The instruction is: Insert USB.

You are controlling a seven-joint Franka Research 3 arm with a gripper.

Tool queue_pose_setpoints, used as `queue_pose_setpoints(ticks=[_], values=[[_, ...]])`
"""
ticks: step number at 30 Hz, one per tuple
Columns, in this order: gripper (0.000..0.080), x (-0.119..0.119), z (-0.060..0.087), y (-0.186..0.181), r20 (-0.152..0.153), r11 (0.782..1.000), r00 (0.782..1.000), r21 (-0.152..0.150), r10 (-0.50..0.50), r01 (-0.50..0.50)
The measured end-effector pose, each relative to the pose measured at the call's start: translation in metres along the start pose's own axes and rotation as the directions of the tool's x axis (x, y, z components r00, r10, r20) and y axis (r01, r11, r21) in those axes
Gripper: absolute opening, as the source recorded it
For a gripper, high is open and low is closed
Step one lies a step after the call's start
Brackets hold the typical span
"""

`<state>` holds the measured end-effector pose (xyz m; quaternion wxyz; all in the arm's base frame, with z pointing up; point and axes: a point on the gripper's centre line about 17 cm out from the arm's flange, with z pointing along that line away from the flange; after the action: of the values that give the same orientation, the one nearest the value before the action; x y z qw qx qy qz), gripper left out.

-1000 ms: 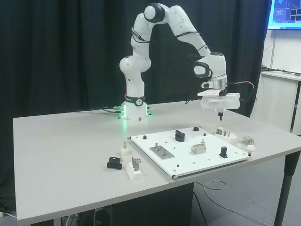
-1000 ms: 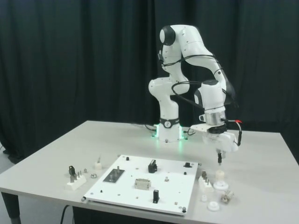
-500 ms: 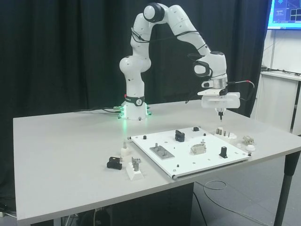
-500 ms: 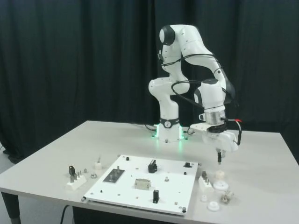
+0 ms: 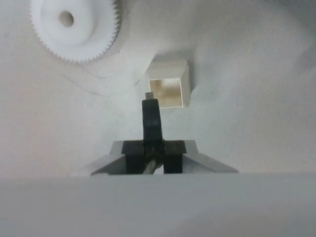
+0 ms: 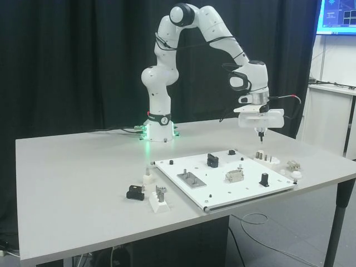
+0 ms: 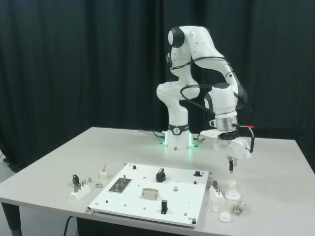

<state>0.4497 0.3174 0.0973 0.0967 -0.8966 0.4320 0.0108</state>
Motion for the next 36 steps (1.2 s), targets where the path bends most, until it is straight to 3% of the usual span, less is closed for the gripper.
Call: queue_pose_setpoints(ticks=[21, 36], values=[[0.007, 0.004, 0.0, 0.0, -0.009, 1.0, 1.0, -0.002, -0.01, 0.01], [0.007, 0.016, -0.003, -0.001, -0.018, 0.999, 0.999, 0.003, 0.045, -0.045]])
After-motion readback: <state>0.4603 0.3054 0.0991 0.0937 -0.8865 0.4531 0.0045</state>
